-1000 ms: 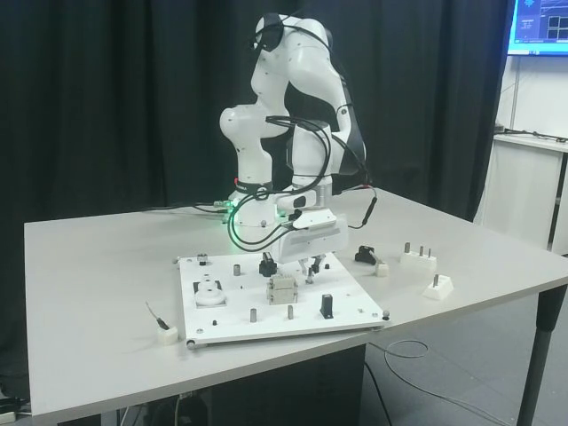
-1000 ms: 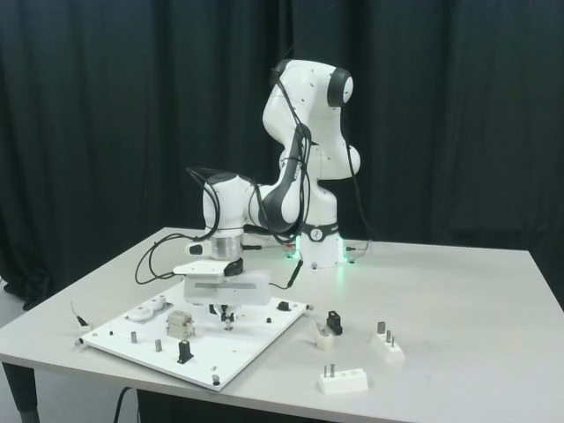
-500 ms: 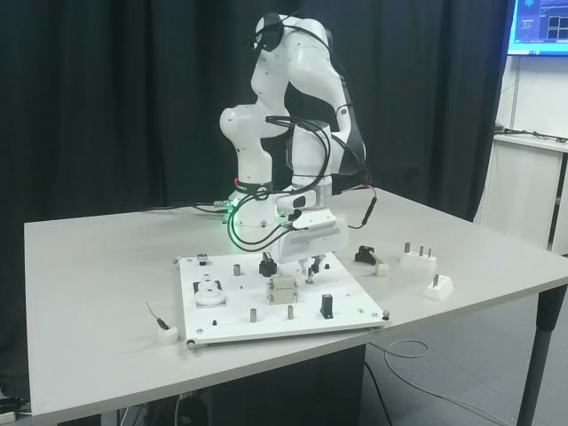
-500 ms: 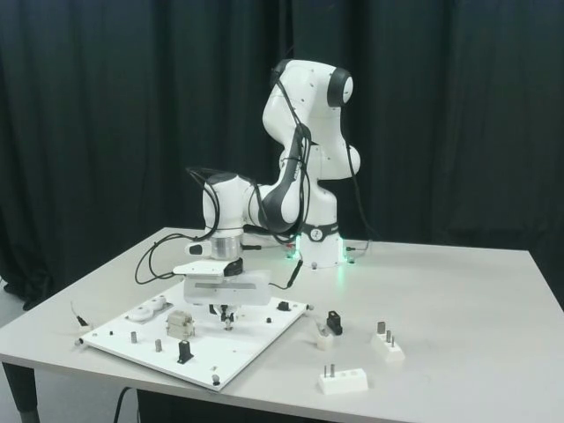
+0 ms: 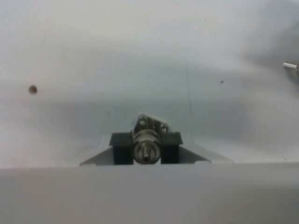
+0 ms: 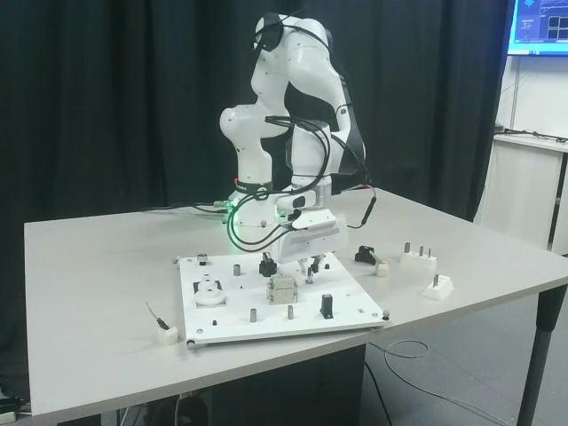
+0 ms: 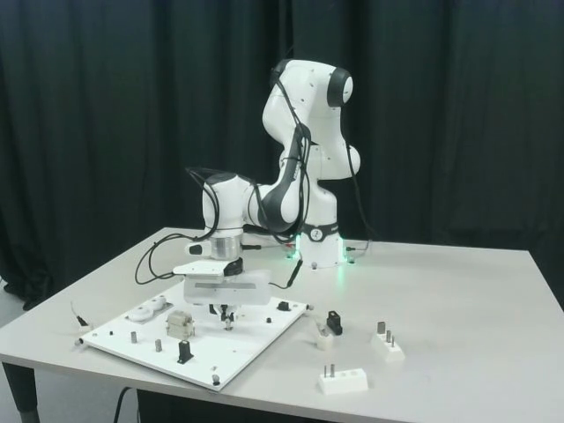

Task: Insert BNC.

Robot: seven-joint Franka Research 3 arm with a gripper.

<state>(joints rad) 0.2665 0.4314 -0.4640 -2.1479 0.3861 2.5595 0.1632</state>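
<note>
This is a robotics lab or test cell. A white robot arm (image 6: 293, 133) is bolted to a grey table (image 6: 89, 266), and black curtains (image 7: 106, 115) close off the space behind it. A white task board (image 6: 275, 302) carrying small fixtures lies on the table, with loose white peg blocks (image 7: 344, 380) nearby. In the first room view a wall screen (image 6: 539, 27) shows at 2 o'clock, above a white cabinet (image 6: 524, 191).

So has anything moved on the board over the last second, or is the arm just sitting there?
Nothing visibly changed. The gripper sits low over the white board in the same spot, with the BNC connector between its fingers, and the loose parts on the table lie where they were.
</note>
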